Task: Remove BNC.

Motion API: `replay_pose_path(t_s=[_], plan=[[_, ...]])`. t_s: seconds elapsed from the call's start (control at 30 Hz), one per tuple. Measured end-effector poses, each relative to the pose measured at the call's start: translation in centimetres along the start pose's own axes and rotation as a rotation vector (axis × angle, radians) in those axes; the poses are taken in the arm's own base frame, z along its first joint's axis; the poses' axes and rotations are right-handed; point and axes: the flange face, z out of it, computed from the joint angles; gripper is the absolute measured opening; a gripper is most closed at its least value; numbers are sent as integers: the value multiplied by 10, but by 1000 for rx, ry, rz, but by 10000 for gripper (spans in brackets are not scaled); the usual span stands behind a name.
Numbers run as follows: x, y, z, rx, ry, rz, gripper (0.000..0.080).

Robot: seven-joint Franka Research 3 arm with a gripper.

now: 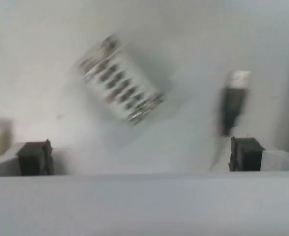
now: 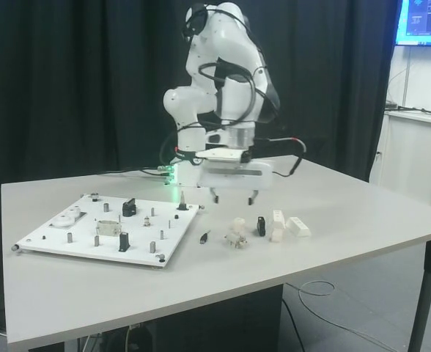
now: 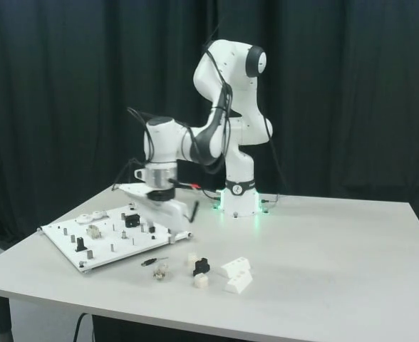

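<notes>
The end effector (image 2: 232, 198) hangs wide open and empty above loose parts on the surface (image 2: 333, 249), beside the white board (image 2: 83, 242); which fitting is the BNC cannot be told, so locating it comes next.

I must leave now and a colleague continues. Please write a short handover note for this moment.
Hand: open, holding nothing, hanging above the grey table beside the white assembly board.
Below it on the table lies a small ribbed metal cylinder connector, probably the BNC, next to a thin black plug with metal tip.
Done: the connector seems already off the board.
Left: confirm this, then retract the arm.
</notes>
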Motion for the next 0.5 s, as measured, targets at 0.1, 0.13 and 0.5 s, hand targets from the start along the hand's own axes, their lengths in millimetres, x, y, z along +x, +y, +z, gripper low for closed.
replay_pose_path(t_s=[0.1,0.13,0.5], plan=[[20,8,-5,12,21,37,800],[27,12,-7,15,27,51,800],[95,51,-22,34,92,189,800]])
